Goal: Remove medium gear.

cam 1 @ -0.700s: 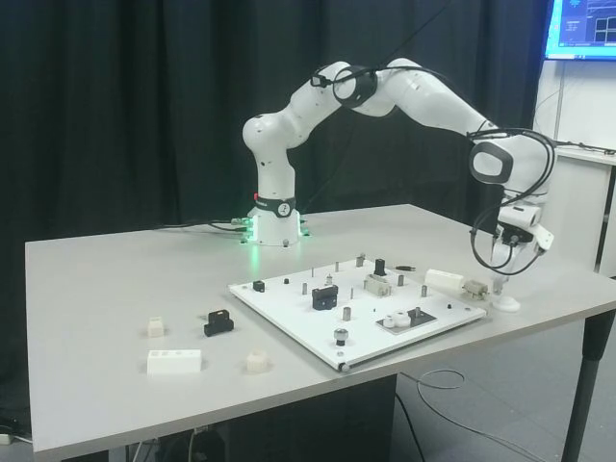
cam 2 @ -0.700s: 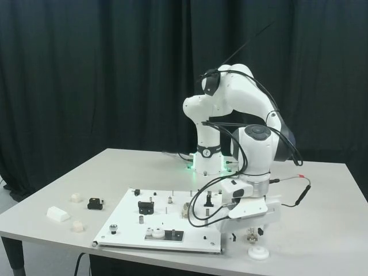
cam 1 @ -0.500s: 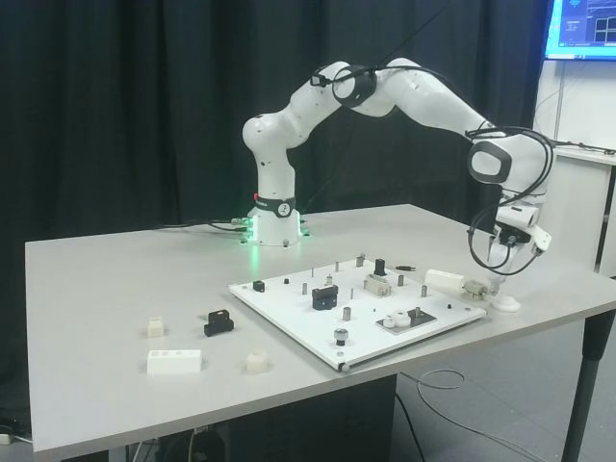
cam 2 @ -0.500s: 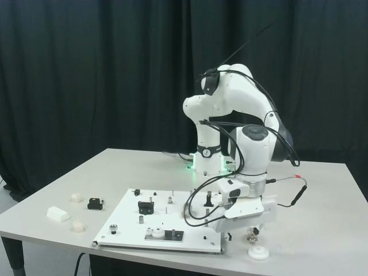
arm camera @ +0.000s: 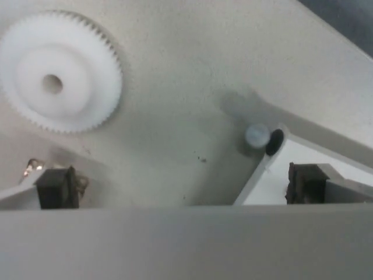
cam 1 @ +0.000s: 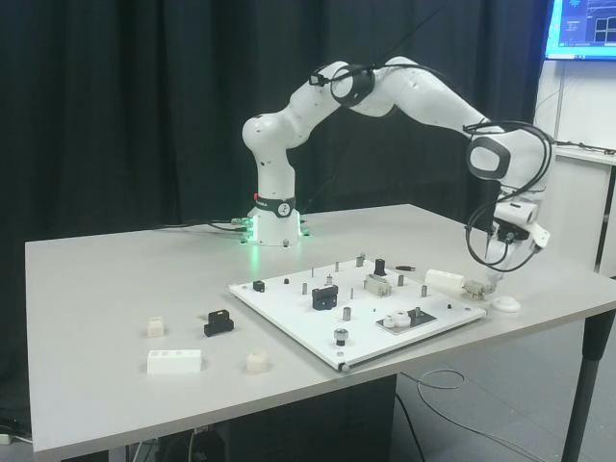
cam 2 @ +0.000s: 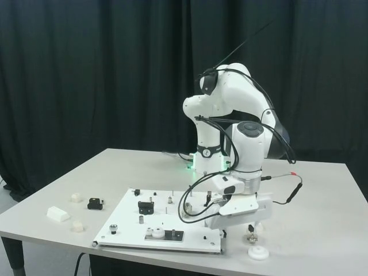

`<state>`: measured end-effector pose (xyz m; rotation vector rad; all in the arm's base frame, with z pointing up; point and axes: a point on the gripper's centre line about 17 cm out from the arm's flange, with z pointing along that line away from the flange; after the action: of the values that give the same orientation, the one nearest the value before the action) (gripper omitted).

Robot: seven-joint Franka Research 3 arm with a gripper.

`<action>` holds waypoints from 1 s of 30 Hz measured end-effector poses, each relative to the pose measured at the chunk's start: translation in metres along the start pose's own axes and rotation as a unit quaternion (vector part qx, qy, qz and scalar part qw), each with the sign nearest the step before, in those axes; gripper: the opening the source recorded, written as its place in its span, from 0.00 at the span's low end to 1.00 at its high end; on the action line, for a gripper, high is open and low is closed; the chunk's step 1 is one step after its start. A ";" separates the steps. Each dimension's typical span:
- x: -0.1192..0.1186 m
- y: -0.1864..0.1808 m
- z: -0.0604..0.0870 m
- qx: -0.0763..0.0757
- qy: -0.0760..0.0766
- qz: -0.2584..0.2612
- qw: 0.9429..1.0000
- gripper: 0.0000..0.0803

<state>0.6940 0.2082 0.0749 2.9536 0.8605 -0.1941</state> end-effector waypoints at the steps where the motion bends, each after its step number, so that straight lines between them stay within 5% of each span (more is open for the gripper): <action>1: 0.000 0.000 -0.002 0.000 0.000 0.000 1.000 1.00; 14: 0.003 0.006 -0.028 0.000 0.004 -0.002 1.000 1.00; 30: -0.011 0.061 -0.050 -0.002 0.007 -0.071 0.997 1.00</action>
<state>0.7232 0.1552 0.1268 2.8935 1.0718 -0.1787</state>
